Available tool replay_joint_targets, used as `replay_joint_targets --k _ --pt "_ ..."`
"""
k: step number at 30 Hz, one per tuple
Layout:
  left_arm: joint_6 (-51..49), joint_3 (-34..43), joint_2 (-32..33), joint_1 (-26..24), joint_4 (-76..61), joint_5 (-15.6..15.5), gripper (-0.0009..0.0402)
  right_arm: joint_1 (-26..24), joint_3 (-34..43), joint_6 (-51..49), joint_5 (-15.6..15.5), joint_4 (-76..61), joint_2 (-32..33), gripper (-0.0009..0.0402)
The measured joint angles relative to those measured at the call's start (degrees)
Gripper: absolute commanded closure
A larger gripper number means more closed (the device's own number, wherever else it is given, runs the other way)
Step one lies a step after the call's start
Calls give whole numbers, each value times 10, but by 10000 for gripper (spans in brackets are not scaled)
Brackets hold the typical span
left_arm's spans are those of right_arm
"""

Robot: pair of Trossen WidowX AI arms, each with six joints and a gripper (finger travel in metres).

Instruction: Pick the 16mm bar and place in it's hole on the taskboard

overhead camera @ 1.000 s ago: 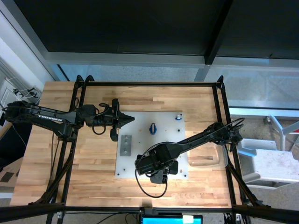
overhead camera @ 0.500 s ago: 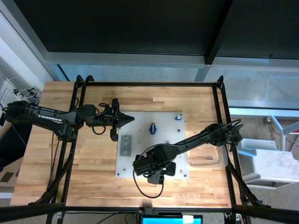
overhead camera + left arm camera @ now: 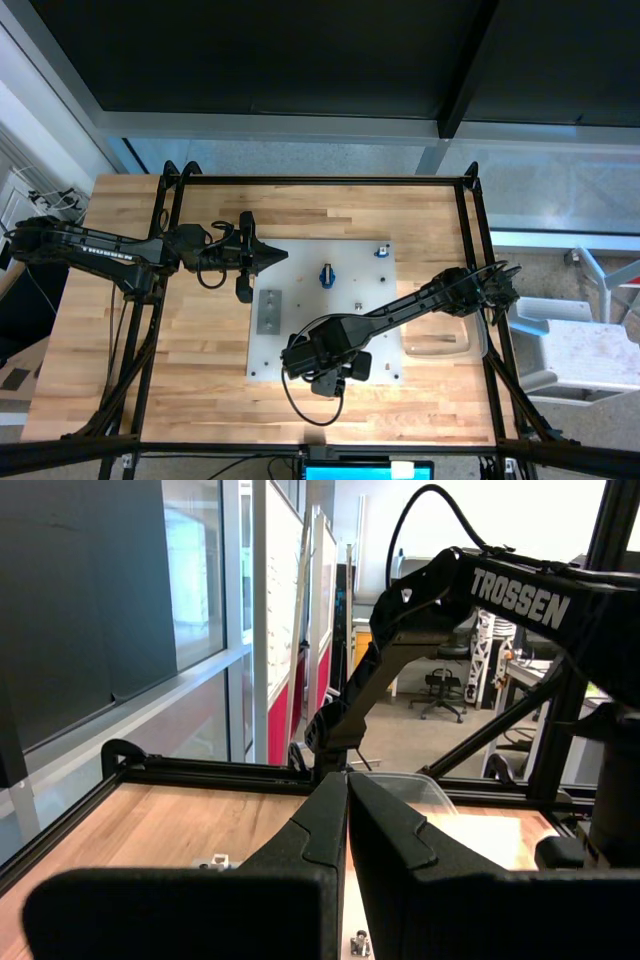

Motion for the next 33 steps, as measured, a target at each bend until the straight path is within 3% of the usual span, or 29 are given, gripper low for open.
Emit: replay_joint_targets --k 20,33 --pt "0 0 0 0 -14 0 393 0 -14 14 -2 19 1 186" --pt "0 0 0 0 -13 0 393 0 -16 12 -2 17 1 325"
